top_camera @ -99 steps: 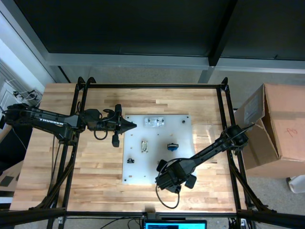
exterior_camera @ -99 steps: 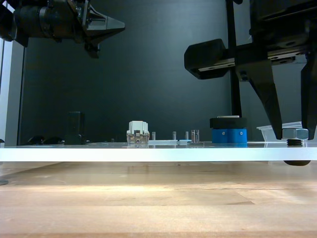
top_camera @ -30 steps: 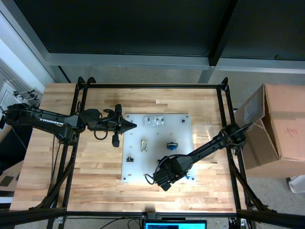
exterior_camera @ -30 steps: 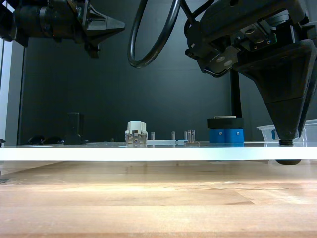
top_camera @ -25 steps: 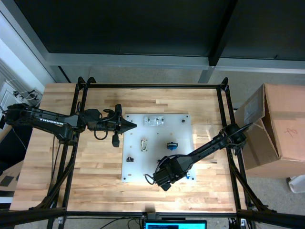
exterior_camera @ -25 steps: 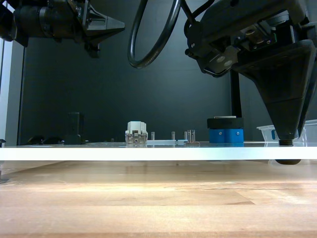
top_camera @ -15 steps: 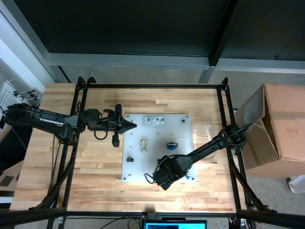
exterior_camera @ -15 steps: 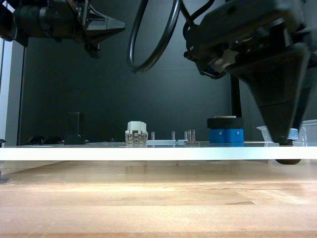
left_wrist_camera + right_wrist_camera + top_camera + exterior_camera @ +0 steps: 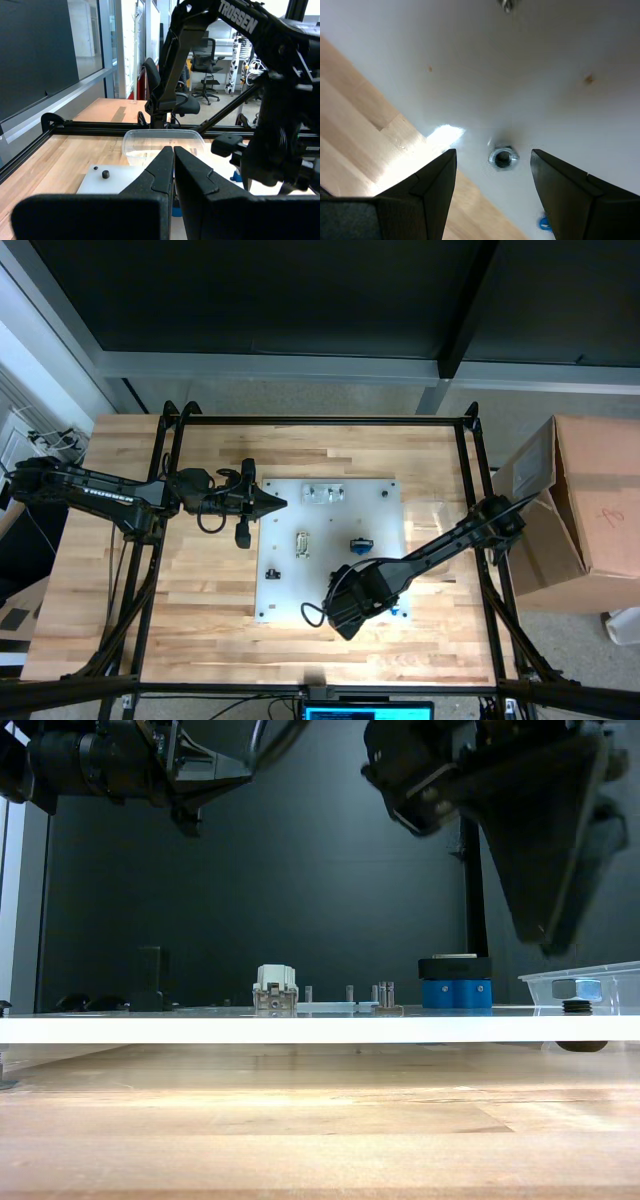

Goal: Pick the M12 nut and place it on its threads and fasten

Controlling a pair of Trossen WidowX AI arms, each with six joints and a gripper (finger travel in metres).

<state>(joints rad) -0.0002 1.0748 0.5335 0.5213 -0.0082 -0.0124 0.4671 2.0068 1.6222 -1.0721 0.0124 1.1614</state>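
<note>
- The right gripper (image 9: 550,945) hangs at the upper right of the low view, just above the nut. Its two fingers stand wide apart and hold nothing.
- In the high view it is low in the frame, a bit right of the middle, over the near right corner of the white board (image 9: 300,585).
- The left gripper (image 9: 243,766) hangs high at the upper left of the low view, well apart from the nut. In its own wrist view its fingers (image 9: 165,165) are pressed together with nothing between them.
- The nut (image 9: 576,989) sits on its stud (image 9: 576,1007) at the lower right of the low view.
- The clear tray (image 9: 612,972) shows behind the nut there. The right wrist view shows the nut on the white board, free between the two fingers, so it is not in the tray.
- I think the job now is to grab the nut again and turn it more.
- To do that well, the right gripper should come straight down with the nut in the middle of its fingers.
- It should close on two flat sides, squeeze gently, and turn without tipping the nut or lifting it.
- The nut is small, silver and shiny, with flat sides and a dark round hole in the middle.
- It looks level. Black ribs show under it, so I think it is not yet all the way down.
</note>
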